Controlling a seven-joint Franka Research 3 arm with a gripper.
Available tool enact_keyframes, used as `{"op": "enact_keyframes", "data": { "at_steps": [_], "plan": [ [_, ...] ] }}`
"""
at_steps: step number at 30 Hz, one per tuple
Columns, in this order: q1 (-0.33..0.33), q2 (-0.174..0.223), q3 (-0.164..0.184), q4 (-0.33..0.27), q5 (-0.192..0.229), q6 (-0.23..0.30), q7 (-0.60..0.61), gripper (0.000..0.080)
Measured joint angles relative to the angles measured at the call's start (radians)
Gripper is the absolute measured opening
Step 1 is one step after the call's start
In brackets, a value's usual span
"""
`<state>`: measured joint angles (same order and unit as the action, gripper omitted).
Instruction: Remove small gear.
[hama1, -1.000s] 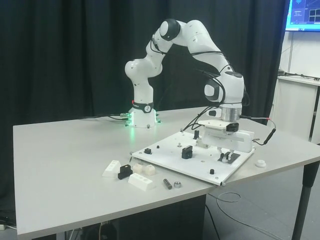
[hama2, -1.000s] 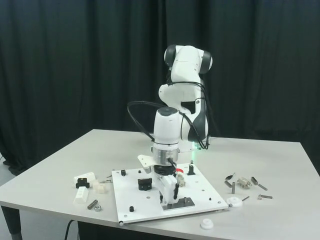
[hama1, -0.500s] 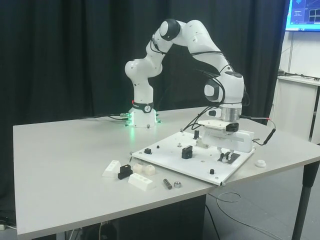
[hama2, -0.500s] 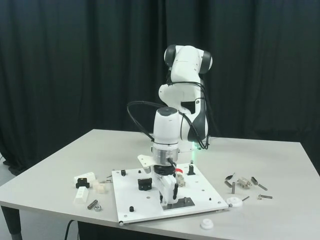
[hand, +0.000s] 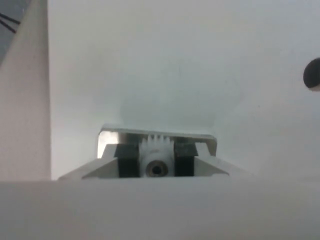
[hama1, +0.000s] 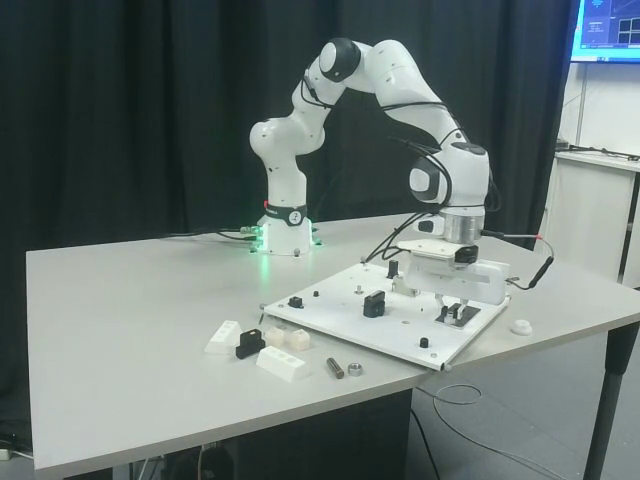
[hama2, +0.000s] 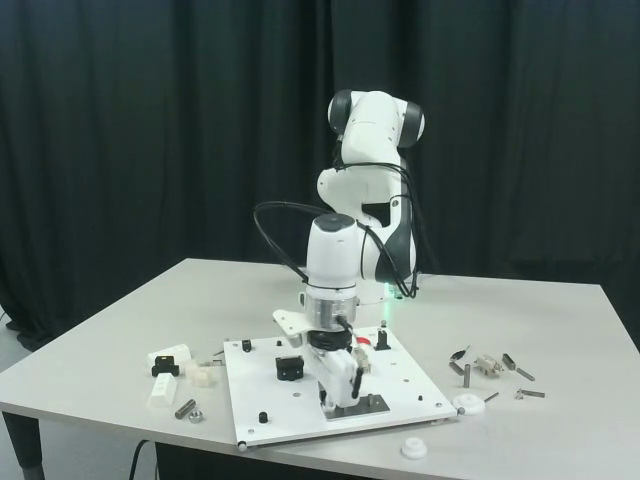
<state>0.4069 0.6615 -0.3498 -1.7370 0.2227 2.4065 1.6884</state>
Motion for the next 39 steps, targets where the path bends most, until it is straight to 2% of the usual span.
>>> {"op": "enact_keyframes", "data": {
  "at_steps": [8, 15, 25, 39],
  "plan": [
    [-0.004, 0.008, 0.002, 0.015, 0.0, -0.015, -0.151, 0.0142],
    [-0.006, 0.01, 0.003, 0.021, 0.0, -0.024, -0.162, 0.0142],
    [-0.008, 0.012, 0.003, 0.031, 0.0, -0.044, -0.047, 0.0142],
    [-0.01, 0.015, 0.004, 0.033, 0.002, -0.044, 0.138, 0.0142]
  ]
}}
